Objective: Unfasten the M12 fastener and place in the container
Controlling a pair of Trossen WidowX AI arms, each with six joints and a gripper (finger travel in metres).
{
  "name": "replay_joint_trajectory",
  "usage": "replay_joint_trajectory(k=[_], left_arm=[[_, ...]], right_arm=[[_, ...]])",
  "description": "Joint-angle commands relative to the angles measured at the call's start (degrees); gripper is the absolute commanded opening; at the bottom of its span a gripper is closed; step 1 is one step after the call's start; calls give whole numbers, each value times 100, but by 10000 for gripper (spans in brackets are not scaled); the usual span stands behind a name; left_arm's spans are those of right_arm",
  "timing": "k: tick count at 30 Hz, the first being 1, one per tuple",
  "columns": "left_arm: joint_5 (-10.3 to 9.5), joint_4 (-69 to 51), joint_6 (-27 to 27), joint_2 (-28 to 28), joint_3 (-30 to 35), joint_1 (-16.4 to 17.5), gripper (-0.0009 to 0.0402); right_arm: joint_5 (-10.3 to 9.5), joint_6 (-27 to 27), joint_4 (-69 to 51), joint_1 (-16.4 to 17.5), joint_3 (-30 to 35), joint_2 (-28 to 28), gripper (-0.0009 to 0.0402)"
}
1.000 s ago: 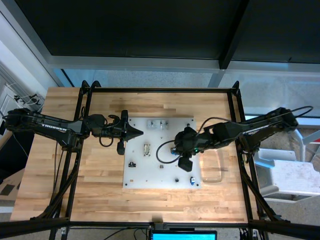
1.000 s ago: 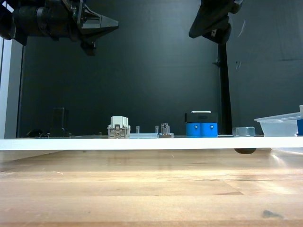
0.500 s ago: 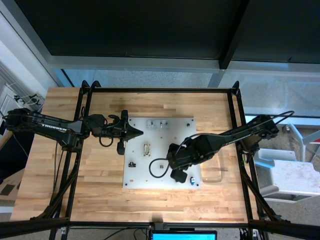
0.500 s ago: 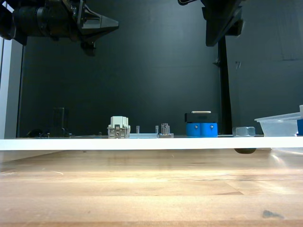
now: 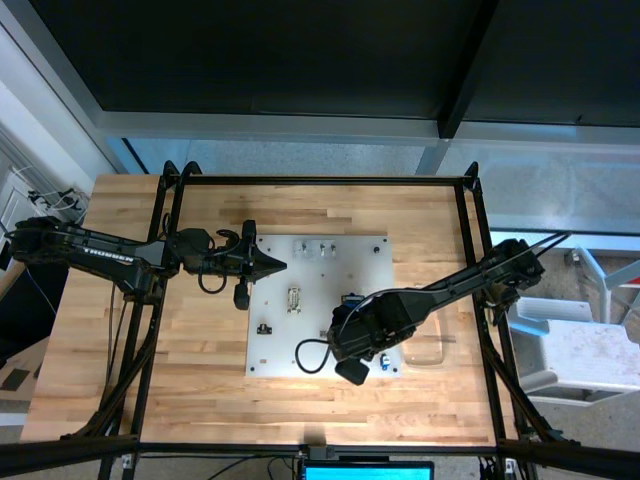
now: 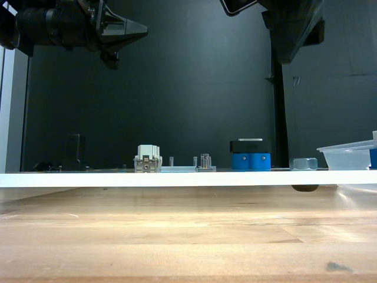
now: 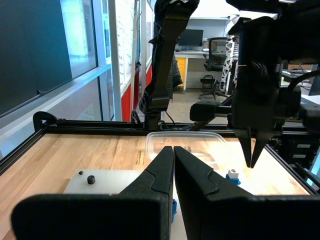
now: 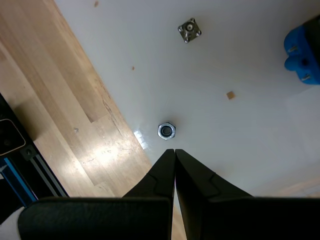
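wooden table top (image 5: 200, 370) carries the white board (image 5: 275, 345) in the high view; the left gripper (image 5: 278, 266) hangs over the board's left edge, well apart from the work, while the right gripper (image 5: 350, 372) hangs over the near right part and hides the spot beneath it. the clear container (image 5: 441, 345) lies just beside the board's right edge, no nut showing in it

low view: the silver nut (image 6: 303, 163) sits low on the board in front of the container, no ribs showing under it; both grippers hang high above

left wrist view: the left gripper's fingers (image 7: 157, 170) are pressed together, holding nothing

right wrist view: the right gripper's fingers (image 8: 160, 180) also meet tip to tip, empty, pointing down at the nut, whose dark core suggests it is on its stud, run fully down

likely trouble: descending closed, the right gripper would land on the nut rather than straddle it; so low a nut gives little to grip, so the fingers could scrape the board or slip off the flats, and a loose hold could drop it short of the container
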Motion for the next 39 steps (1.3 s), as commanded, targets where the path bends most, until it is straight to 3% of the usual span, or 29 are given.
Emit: replay_joint_trajectory(k=[1, 16, 20, 30, 39], left_arm=[[0, 2, 0, 2, 0, 2, 0], [0, 0, 0, 2, 0, 0, 0], [0, 0, 0, 2, 0, 0, 0], [0, 2, 0, 2, 0, 2, 0], [0, 0, 0, 2, 0, 0, 0]], right_arm=[[11, -4, -44, 48, 101, 140, 0], [9, 247, -109, 118, 229, 748, 11], [15, 435, -79, 120, 227, 804, 46], [9, 605, -114, 127, 234, 1036, 176], [22, 579, -33, 129, 181, 1193, 209]])
